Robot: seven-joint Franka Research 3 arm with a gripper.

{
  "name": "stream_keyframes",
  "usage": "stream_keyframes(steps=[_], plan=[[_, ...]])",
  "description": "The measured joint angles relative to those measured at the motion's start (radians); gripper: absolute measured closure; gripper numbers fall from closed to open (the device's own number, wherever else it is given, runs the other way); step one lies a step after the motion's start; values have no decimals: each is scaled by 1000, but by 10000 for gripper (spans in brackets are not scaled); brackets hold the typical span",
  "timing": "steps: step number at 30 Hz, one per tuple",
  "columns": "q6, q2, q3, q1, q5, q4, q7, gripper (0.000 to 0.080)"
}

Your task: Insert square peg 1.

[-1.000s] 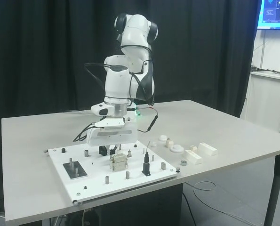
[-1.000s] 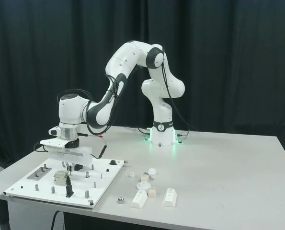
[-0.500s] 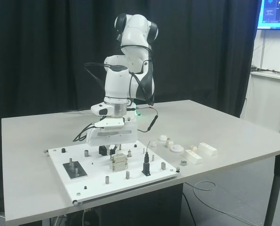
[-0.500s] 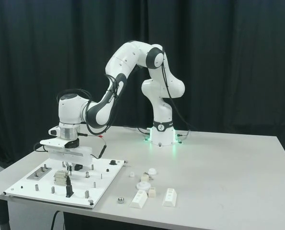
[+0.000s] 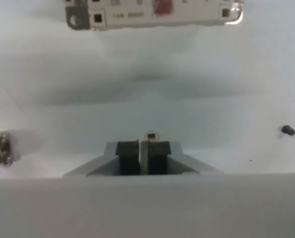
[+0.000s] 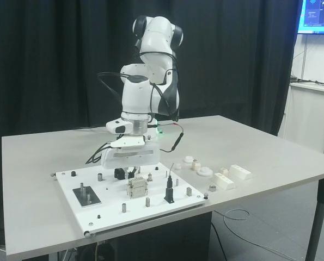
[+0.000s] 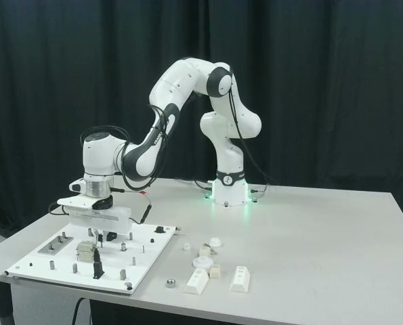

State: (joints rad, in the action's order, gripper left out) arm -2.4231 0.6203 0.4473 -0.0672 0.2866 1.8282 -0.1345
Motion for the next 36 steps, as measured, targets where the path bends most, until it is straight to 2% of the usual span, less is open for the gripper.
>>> stream_keyframes(steps=[36], plan=[[17, 1, 5, 0, -3, -6, 0, 769]])
